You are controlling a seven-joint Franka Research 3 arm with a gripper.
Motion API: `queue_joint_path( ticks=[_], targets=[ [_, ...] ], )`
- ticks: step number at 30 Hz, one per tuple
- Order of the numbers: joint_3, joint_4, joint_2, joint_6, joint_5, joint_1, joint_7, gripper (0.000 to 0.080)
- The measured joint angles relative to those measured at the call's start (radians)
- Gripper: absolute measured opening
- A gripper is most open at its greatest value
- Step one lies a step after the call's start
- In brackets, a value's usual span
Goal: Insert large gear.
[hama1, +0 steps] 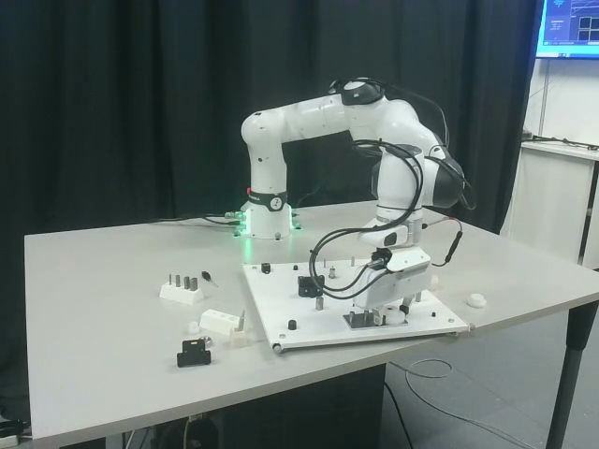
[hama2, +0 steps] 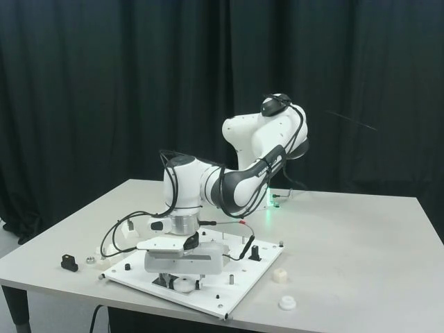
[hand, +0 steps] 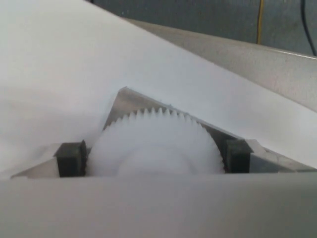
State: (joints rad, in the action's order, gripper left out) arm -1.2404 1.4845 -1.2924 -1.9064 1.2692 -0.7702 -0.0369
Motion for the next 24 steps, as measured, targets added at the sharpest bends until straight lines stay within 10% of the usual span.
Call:
queue_joint_path(
  ticks=[17,18,24],
  targets=[
    [-0.017,0.000,0.001,0.022,-0.012,-0.009,0.001,0.0597],
    [-0.021,0.000,0.001,0.028,-0.015,-0.011,0.003,0.0733],
    [-0.054,0.001,0.002,0.070,-0.021,-0.027,0.018,0.0787]
  ],
)
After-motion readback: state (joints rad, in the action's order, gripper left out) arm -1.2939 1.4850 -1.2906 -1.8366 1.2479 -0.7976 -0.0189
